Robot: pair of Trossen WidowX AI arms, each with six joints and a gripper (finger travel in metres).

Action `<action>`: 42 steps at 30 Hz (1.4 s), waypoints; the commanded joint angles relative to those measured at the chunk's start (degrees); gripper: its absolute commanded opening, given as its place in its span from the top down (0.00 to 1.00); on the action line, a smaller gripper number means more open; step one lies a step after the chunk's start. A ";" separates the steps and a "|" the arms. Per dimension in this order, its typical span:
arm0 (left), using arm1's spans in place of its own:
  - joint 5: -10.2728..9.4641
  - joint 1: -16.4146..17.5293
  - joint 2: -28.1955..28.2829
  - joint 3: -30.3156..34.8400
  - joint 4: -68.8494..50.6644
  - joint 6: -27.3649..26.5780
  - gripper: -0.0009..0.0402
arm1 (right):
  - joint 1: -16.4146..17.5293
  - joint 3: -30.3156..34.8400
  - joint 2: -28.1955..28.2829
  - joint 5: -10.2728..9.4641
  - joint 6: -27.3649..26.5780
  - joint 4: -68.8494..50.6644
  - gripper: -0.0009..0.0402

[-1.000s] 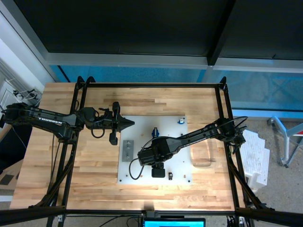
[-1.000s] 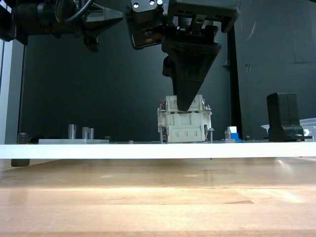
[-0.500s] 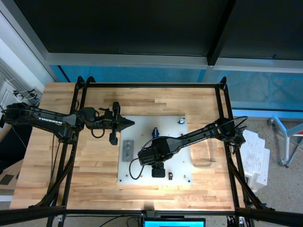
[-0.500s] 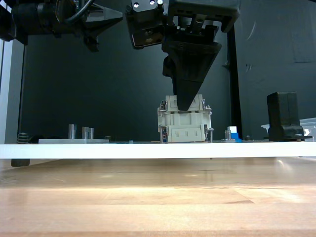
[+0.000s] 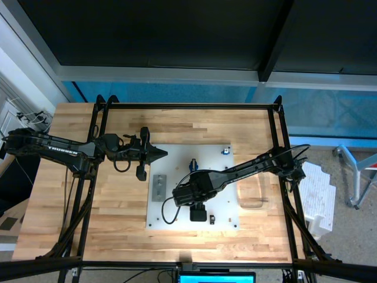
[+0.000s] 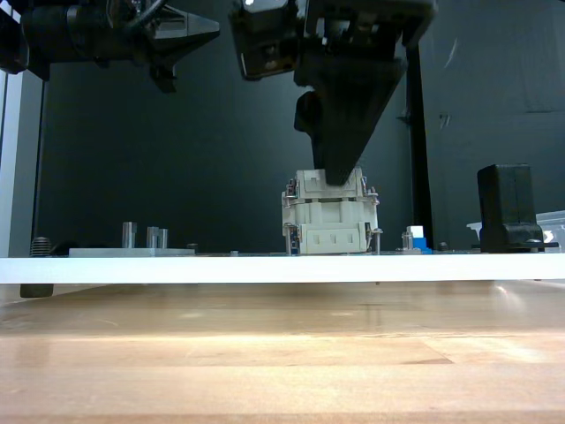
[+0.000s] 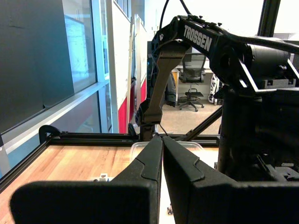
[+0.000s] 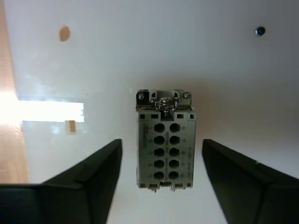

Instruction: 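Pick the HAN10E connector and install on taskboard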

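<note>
A wooden table (image 5: 76,224) carries the white taskboard (image 5: 177,158). The HAN10E connector (image 8: 165,149) stands on it, directly under the right gripper (image 6: 338,168) — fingers apart, one either side, neither touching. The left gripper (image 7: 162,138), fingers together, hovers by the board's far-left corner.

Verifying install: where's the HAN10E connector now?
Low view, centre: HAN10E connector sits on the taskboard under the open right hand; shut left hand hangs upper left.

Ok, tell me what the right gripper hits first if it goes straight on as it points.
Likely the pale grey-beige rectangular HAN10E connector, straight below the right gripper. Its open fingers straddle it, so they may reach the flat white taskboard first. The left gripper hangs shut over the board's far-left corner.
</note>
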 commanded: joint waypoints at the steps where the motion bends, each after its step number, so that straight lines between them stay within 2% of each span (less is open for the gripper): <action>1: 0.02 0.02 0.02 0.02 -0.02 0.00 0.98 | 0.00 0.24 -0.39 -0.09 0.17 0.13 0.24; 5: 0.02 0.00 0.02 0.02 0.00 0.00 0.98 | 0.02 0.24 -1.49 0.02 0.11 -0.70 0.14; 9: 0.02 0.00 0.02 0.02 0.00 0.00 0.98 | 0.00 0.24 -2.91 0.02 0.09 -1.53 0.09; 29: 0.02 0.00 0.02 0.02 0.00 0.00 0.98 | 0.00 -0.07 -5.77 0.22 0.35 -2.56 0.10; 37: 0.02 0.00 0.02 0.02 -0.02 0.00 0.98 | -1.99 -6.38 -13.79 0.26 -3.37 0.15 0.15; 42: 0.02 0.02 0.02 0.02 -0.02 0.00 0.98 | -4.48 -13.33 -21.97 1.84 -4.26 3.98 0.20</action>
